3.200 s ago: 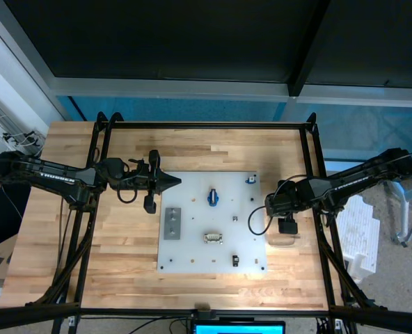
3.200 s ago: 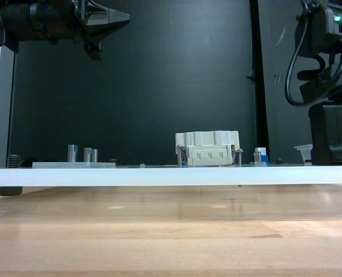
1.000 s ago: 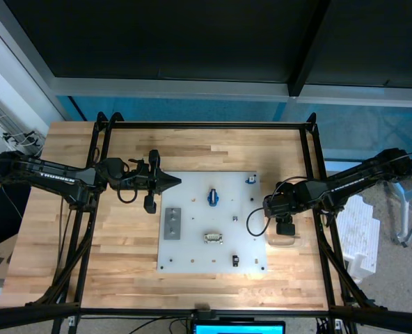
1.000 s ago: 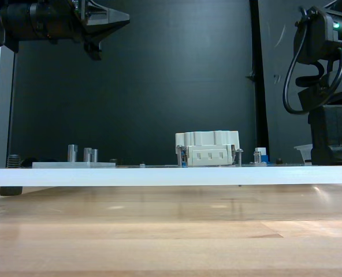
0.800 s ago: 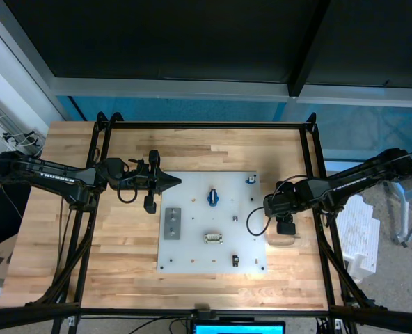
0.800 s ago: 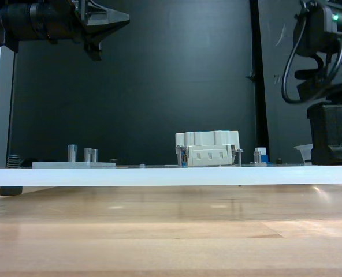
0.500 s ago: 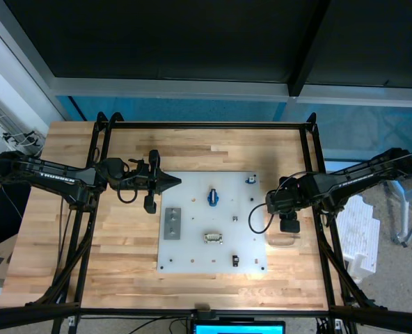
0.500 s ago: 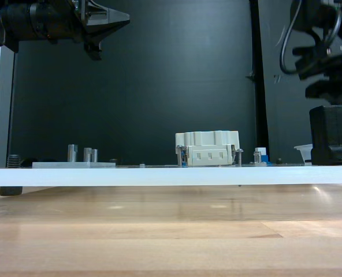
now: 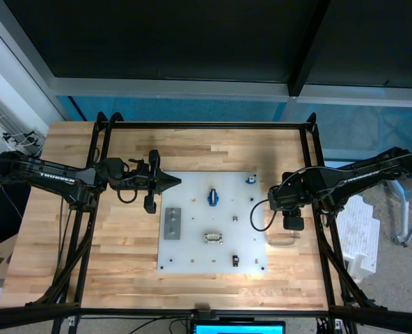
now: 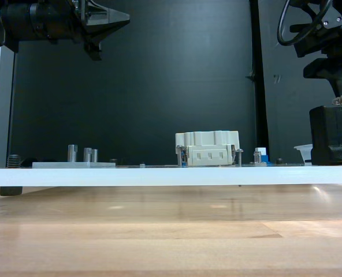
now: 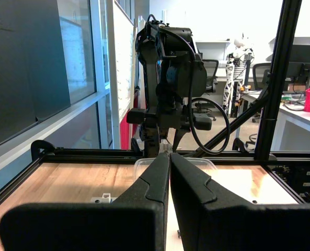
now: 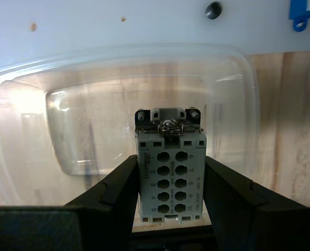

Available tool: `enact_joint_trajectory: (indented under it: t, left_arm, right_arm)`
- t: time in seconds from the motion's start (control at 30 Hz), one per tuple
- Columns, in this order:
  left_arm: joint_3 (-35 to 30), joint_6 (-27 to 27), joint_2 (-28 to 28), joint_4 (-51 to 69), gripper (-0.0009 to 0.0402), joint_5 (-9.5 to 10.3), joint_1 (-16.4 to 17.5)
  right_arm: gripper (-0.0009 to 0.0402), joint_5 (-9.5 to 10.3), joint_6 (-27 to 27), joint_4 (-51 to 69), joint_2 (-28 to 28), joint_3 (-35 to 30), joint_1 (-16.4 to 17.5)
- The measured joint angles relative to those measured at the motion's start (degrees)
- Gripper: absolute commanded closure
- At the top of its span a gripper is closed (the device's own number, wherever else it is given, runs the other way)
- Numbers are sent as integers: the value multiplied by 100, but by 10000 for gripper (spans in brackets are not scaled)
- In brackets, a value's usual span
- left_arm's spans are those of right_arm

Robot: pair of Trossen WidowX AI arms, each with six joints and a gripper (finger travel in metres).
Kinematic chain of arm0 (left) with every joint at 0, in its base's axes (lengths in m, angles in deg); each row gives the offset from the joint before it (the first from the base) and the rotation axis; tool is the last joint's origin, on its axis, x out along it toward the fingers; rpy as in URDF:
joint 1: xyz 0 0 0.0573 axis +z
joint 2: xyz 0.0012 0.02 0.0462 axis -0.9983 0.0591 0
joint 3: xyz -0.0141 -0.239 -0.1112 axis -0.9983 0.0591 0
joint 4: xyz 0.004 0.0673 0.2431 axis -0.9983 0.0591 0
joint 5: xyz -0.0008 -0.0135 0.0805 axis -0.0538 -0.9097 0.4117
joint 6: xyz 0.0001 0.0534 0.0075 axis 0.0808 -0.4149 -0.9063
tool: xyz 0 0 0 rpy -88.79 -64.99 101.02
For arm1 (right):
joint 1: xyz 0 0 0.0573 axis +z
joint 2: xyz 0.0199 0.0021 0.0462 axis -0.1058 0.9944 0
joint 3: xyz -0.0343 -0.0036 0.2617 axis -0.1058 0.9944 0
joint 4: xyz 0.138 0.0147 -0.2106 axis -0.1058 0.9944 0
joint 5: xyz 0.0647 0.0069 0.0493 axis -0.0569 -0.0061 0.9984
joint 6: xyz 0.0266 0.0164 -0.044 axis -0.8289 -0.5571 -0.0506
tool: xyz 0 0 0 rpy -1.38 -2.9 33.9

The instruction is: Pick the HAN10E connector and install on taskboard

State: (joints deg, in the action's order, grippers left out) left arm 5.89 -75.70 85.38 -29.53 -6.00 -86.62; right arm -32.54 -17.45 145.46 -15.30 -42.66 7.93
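Note:
The HAN10E connector point(image 12: 170, 166) is a pale grey block with two rows of round holes and a metal end, held upright. My right gripper point(image 12: 170, 184) is shut on it, one black finger point(image 12: 114, 192) on each side, over the clear tray point(image 12: 34, 104). Seen from above, the right gripper point(image 9: 291, 221) hangs just past the right edge of the white taskboard point(image 9: 192, 257). From table height its tip point(image 10: 339, 98) sits well above the board point(image 10: 101, 176). My left gripper point(image 9: 172, 181) is shut and empty, high over the board's far left corner.
The board carries a grey block point(image 9: 172, 223), a blue fitting point(image 9: 213, 197), a beige socket housing point(image 9: 214, 238) and a small black part point(image 9: 235, 261). The clear tray point(image 9: 282, 241) lies on the wood by the board's right edge. Black frame rails surround the table.
My right gripper has risen from the tray and shifted slightly right, carrying the connector up with it. The left arm has not moved.

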Motion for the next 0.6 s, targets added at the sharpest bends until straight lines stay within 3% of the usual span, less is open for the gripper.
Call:
enact_joint_trajectory:
  t: [0.23,0.6]
  left_arm:
    - [-2,2,0,0,392,0,0]
    - [-2,2,2,0,392,-2,0]
  right_arm:
    - [370,42,-4,-66,52,-17,4]
    - [370,31,-33,-295,973,-748,81]
